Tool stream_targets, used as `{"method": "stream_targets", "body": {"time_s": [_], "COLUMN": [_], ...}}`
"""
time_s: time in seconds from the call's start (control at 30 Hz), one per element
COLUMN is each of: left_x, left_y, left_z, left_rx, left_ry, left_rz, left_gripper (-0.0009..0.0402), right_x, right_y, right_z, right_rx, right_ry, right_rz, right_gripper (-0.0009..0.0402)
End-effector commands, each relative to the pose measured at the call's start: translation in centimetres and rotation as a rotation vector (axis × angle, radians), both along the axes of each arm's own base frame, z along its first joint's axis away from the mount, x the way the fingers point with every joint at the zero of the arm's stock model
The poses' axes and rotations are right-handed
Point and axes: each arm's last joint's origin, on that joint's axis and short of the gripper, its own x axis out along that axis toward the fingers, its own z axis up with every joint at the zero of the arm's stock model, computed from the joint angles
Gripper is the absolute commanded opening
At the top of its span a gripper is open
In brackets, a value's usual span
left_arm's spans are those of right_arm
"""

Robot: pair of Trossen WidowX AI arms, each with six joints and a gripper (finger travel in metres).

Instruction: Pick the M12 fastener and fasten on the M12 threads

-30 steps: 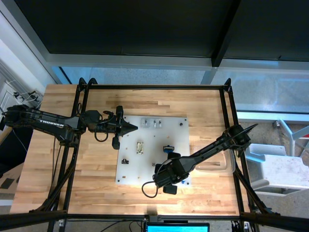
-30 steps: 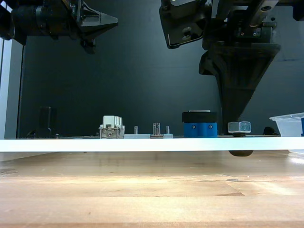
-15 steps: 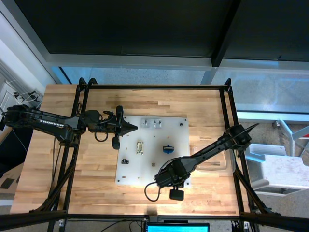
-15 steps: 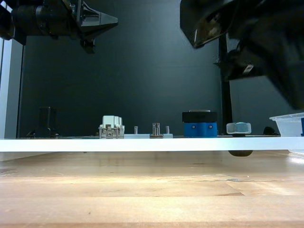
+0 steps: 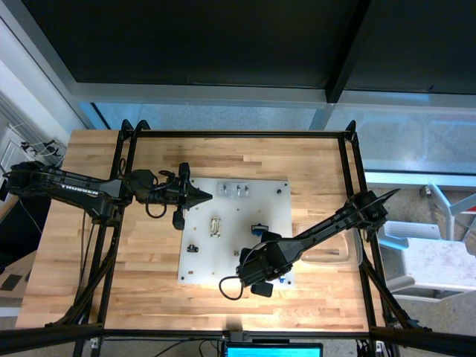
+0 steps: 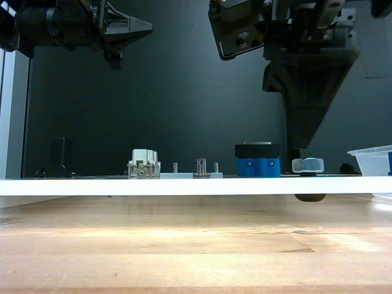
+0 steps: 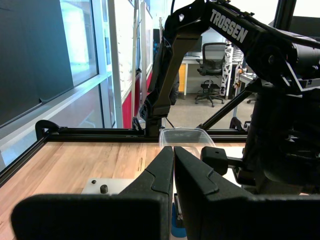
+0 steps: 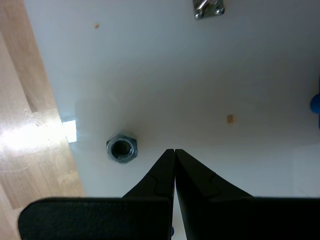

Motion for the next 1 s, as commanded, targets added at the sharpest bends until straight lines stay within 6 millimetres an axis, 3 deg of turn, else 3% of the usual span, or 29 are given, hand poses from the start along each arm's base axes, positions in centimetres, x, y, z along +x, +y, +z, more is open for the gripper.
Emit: {"method": "stream_targets", "body": {"time_s": [0.03, 0.23, 0.43, 0.63, 1.0], "left_x": [0.0, 0.0, 0.0, 0.0, 0.0], "left_y": [0.01, 0.01, 0.0, 0.0, 0.01], "left_z": [0.02, 0.01, 0.01, 0.01, 0.01], "left_rx": [0.0, 0.0, 0.0, 0.0, 0.0], "left_ry": [-0.001, 0.0, 0.0, 0.0, 0.0], "left_rz": [0.0, 0.0, 0.0, 0.0, 0.0], "left_gripper": [0.0, 0.0, 0.0, 0.0, 0.0], "right_x": [0.13, 0.34, -0.06, -0.11, 0.15], "right_y": [0.11, 0.36, 1.04, 0.89, 0.1], "right_z": [-0.64, -1.16, -0.85, -0.53, -0.66], "right_rx": [-0.007, 0.036, 0.272, 0.243, 0.015], "right_ry": [0.008, 0.016, 0.122, 0.104, 0.016], "right_rz": [0.007, 0.013, 0.121, 0.115, 0.064], "right_gripper": [0.0, 0.0, 0.0, 0.0, 0.0]}}
